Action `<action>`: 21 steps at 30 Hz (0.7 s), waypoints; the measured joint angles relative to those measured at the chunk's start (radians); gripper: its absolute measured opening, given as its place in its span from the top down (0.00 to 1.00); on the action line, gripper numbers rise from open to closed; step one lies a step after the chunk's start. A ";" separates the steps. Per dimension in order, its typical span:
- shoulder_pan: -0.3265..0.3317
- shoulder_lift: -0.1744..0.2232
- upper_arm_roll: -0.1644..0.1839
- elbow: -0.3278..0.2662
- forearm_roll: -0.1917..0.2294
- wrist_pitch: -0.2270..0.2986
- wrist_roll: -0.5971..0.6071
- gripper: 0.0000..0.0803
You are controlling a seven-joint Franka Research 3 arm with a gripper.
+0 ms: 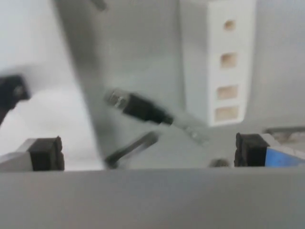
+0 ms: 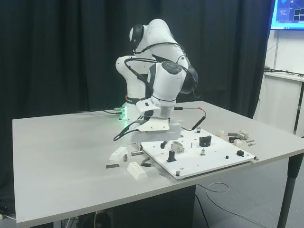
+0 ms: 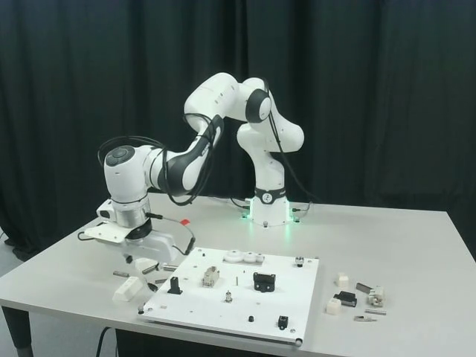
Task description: Remove square peg 1.
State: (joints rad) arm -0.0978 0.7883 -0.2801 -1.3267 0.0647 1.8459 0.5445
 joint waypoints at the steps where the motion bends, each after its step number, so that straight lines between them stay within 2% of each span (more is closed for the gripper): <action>1: 0.002 -0.003 0.000 0.000 0.003 -0.010 0.000 0.00; 9: 0.037 -0.043 0.000 -0.029 0.036 -0.077 0.003 0.00; 21: 0.117 -0.126 0.000 -0.158 0.074 -0.066 0.069 0.00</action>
State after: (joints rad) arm 0.0191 0.6627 -0.2798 -1.4847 0.1384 1.7801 0.6135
